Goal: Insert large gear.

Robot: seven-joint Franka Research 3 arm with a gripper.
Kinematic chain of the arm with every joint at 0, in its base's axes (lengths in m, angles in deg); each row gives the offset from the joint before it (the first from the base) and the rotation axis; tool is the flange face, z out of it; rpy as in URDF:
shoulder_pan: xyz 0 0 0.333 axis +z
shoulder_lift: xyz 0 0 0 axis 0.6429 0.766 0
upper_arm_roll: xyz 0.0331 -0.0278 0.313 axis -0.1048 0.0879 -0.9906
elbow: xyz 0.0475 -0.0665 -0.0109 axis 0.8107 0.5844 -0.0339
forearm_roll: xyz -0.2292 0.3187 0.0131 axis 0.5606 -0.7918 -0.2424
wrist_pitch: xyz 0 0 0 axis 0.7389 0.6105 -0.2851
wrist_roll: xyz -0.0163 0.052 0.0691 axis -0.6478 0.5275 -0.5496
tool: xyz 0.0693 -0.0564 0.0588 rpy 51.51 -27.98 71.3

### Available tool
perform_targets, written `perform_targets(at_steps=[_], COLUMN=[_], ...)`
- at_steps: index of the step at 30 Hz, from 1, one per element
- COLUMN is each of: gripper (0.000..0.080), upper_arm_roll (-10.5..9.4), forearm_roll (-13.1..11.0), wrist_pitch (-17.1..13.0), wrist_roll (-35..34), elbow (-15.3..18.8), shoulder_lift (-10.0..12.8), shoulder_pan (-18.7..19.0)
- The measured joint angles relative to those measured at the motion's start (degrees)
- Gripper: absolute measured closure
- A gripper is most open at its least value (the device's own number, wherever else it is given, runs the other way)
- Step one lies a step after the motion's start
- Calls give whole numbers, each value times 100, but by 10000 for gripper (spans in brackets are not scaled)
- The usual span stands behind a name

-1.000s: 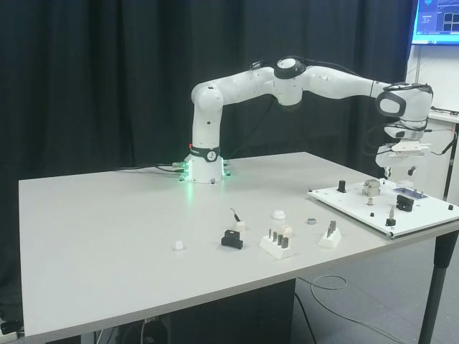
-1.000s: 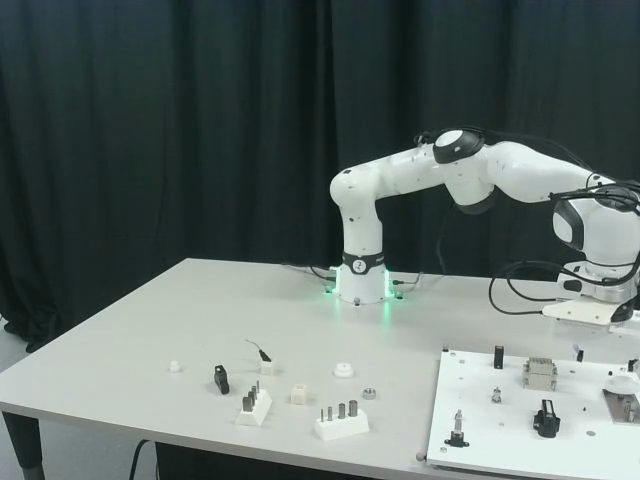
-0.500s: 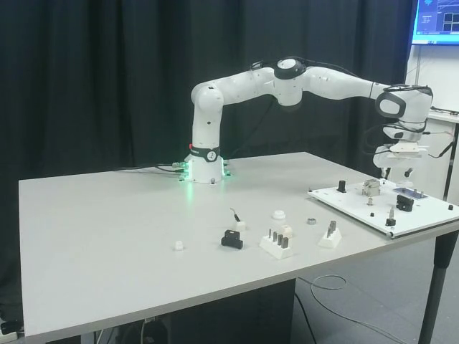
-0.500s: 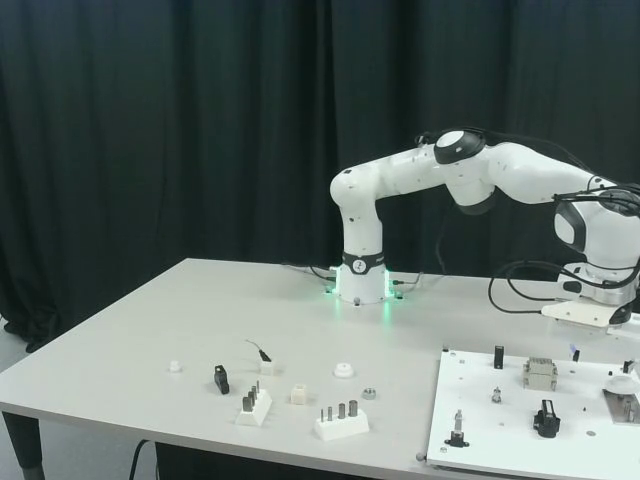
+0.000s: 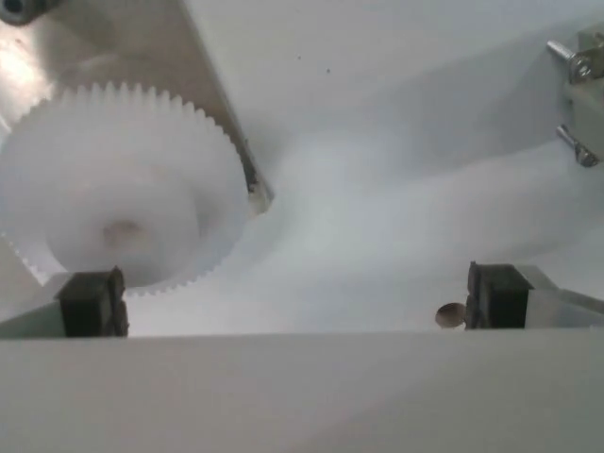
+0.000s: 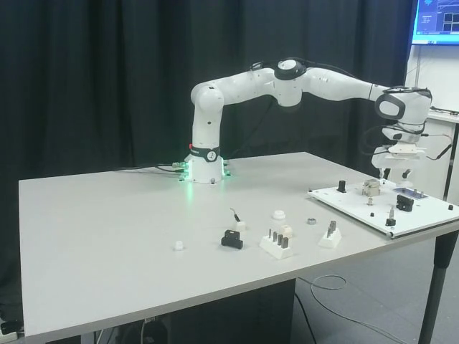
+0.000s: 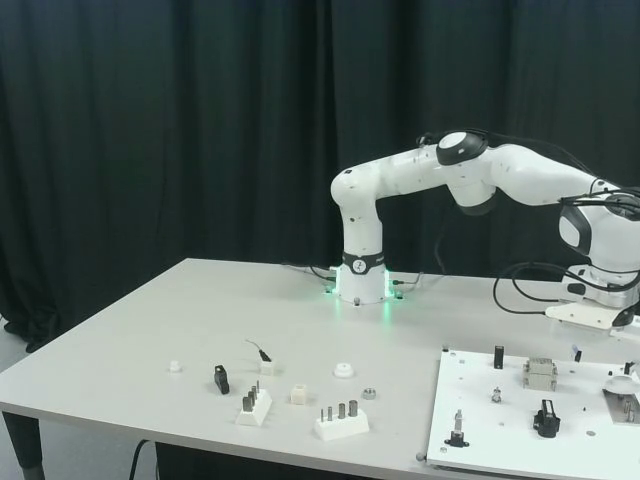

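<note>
Since a second ago the wrist end of the arm (image 6: 287, 75) has risen a little above the white board (image 6: 358, 204) and drifted slightly toward the board's far side; nothing on the table (image 6: 107, 222) has shifted.

In the wrist view the large gear (image 5: 118, 184), white and toothed all round, lies flat below the camera, seated against a plate at the board's edge; it is partly behind one fingertip and not held; in the second room view it shows as a small white disc (image 7: 626, 374) near the board's far right edge. The gripper (image 5: 293, 300) hangs above the board with its black pads (image 5: 92, 302) wide apart and nothing between them; one pad sits over the gear's rim, the other over bare board beside a small round hole.

On the board stand a grey metal block (image 7: 539, 373), a short black post (image 7: 498, 356) and a black clip (image 7: 545, 418). On the table in front of the board lie a small white gear (image 7: 343, 370), a grey nut (image 7: 368, 393), a white holder with three pegs (image 7: 340, 418), a second white holder (image 7: 254, 405), a white cube (image 7: 298, 394), a black part (image 7: 221, 378) and a small white cap (image 7: 175, 366). The arm's base (image 7: 361, 285) glows green.
</note>
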Motion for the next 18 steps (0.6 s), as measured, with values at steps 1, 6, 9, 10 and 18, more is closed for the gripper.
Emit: perform_targets(at_steps=[1, 6, 9, 10, 18], gripper=[3, 3, 3, 3, 3], upper_arm_roll=[0, 0, 0, 0, 0], forearm_roll=[0, 2, 11, 16, 117], wrist_pitch=[-5, -62, -84, -91, -177], wrist_roll=[-10, -54, -78, -91, -121], elbow=[0, 0, 0, 0, 3], shoulder_lift=[6, 29, 34, 35, 35], shoulder_pan=[7, 30, 34, 34, 29])
